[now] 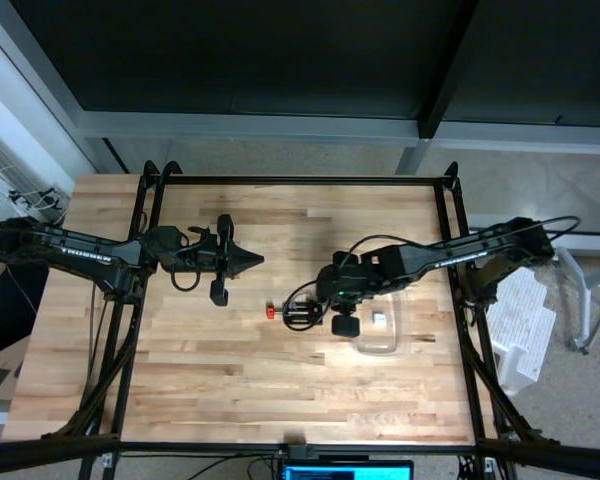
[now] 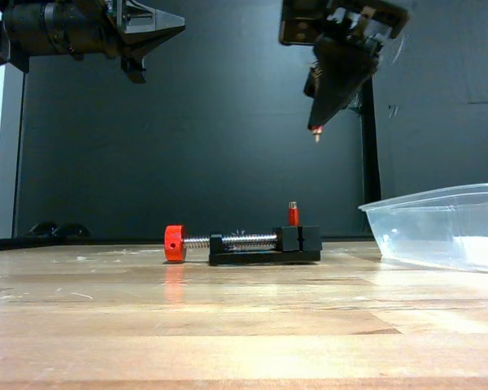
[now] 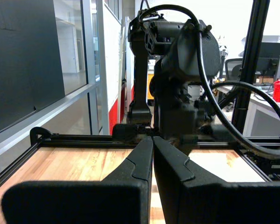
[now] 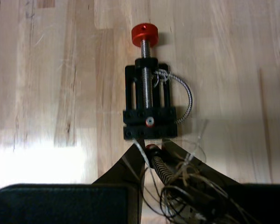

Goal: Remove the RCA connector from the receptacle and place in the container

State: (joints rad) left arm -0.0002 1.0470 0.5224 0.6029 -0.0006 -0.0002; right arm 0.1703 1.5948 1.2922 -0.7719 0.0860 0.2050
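Note:
The receptacle (image 2: 264, 244) is a black block with a silver screw and a red-orange knob (image 2: 174, 243), lying on the wooden table (image 1: 180, 380). It also shows in the high view (image 1: 298, 314) and in the right wrist view (image 4: 148, 109). High above its right end hangs my right gripper (image 2: 316, 122), pointing down and shut on the RCA connector (image 2: 316, 133). The connector's red end and pin stick out below the tips, clear of the block. In the right wrist view the connector (image 4: 151, 150) sits between the fingers. My left gripper (image 3: 152, 142) is shut and empty, held high at the left (image 2: 167, 31).
The clear container (image 2: 439, 223) stands on the table right of the receptacle, its rim (image 1: 392, 345) just beyond the right wrist. A small whitish cube (image 1: 379, 318) lies in it. A thin wire (image 4: 187, 100) loops off the block. Black frame rails (image 1: 450, 230) border the table.

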